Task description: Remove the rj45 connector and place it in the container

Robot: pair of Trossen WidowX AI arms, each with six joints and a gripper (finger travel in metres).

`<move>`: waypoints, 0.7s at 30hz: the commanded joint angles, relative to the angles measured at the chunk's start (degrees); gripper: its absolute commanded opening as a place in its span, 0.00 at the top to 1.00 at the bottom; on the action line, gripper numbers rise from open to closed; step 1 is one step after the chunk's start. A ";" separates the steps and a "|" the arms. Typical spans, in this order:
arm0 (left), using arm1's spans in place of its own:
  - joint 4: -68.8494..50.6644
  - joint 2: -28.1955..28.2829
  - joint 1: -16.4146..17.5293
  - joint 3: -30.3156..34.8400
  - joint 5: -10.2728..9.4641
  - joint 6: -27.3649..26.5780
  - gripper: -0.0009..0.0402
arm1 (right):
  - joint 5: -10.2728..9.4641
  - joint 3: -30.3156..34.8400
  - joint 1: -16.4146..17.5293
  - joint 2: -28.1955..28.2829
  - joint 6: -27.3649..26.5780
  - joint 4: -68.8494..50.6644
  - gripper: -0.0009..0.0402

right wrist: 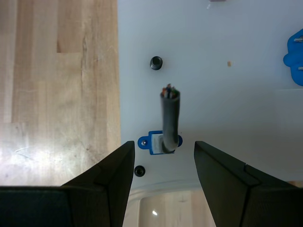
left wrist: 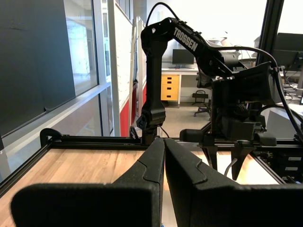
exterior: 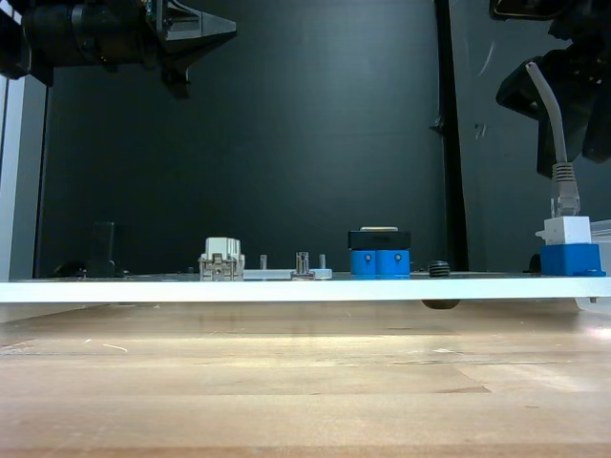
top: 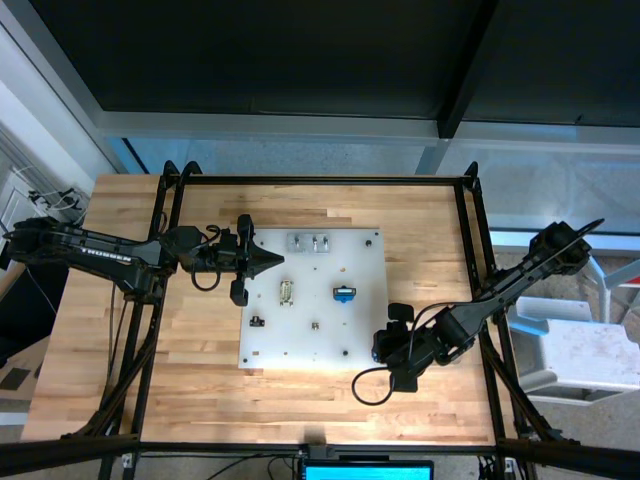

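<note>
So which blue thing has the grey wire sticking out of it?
The rj45 connector near the board's edge, below the open right gripper; the wider blue block has none. The left gripper hovers shut across the board.

Seen from above, the right gripper [top: 385, 347] hides the rj45 connector [right wrist: 163, 143]; the container [right wrist: 156, 193] is cropped.

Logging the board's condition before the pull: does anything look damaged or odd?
The grey cable standing up from the rj45 connector is cut short, with its coloured wire ends bare. The right gripper hangs open over it; the left gripper is shut, raised over the white board's left edge.
</note>
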 commanded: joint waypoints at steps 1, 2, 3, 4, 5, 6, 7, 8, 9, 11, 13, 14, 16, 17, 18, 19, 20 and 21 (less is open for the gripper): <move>0.02 0.02 0.02 0.02 0.02 0.02 0.98 | 1.09 -0.20 -0.07 0.15 -0.09 0.00 0.56; 0.02 0.00 0.02 0.02 0.02 0.02 0.98 | 1.09 -0.31 -0.09 0.15 -0.11 0.04 0.56; 0.02 0.02 0.00 0.02 0.02 0.02 0.98 | 1.07 -0.42 -0.11 0.15 -0.13 0.09 0.56; 0.02 0.00 0.02 0.02 0.02 0.02 0.98 | 1.09 -0.46 -0.13 0.15 -0.13 0.13 0.56; 0.02 0.02 0.02 0.02 0.02 0.02 0.98 | 1.07 -0.48 -0.22 0.15 -0.15 0.15 0.56; 0.02 0.02 0.00 0.02 0.02 0.02 0.98 | 1.07 -0.50 -0.22 0.15 -0.15 0.20 0.56; 0.02 0.02 0.00 0.02 0.02 0.02 0.98 | 1.09 -0.55 -0.24 0.15 -0.20 0.22 0.56; 0.02 0.02 0.02 0.02 0.02 0.02 0.98 | 1.11 -0.55 -0.24 0.15 -0.24 0.26 0.56; 0.02 0.00 0.00 0.02 0.02 0.02 0.98 | 1.11 -0.57 -0.26 0.33 -0.33 0.37 0.56; 0.02 0.02 0.02 0.02 0.02 0.02 0.98 | 1.11 -0.57 -0.50 0.85 -0.35 0.85 0.56; 0.02 0.00 0.00 0.02 0.02 0.02 0.98 | 1.09 -0.57 -0.61 1.07 -0.46 1.03 0.56; 0.02 0.00 0.02 0.02 0.02 0.02 0.98 | 1.09 -0.59 -0.61 1.18 -0.68 1.03 0.56; 0.02 0.02 0.00 0.02 0.02 0.02 0.98 | 1.09 -0.63 -0.72 1.33 -1.29 1.03 0.56; 0.02 0.02 0.00 0.02 0.02 0.02 0.98 | 1.09 -0.72 -0.79 1.33 -1.33 1.03 0.56; 0.02 0.00 0.02 0.02 0.02 0.02 0.98 | 1.09 -0.85 -0.98 1.33 -1.40 1.05 0.56; 0.02 0.00 0.02 0.02 0.02 0.02 0.98 | 1.09 -0.98 -1.14 1.33 -1.42 1.03 0.56; 0.02 0.00 0.00 0.02 0.02 0.02 0.98 | 1.07 -1.16 -1.29 1.33 -1.42 1.09 0.56; 0.02 0.00 0.00 0.02 0.02 0.02 0.98 | 1.03 -1.29 -1.38 1.33 -1.44 1.29 0.56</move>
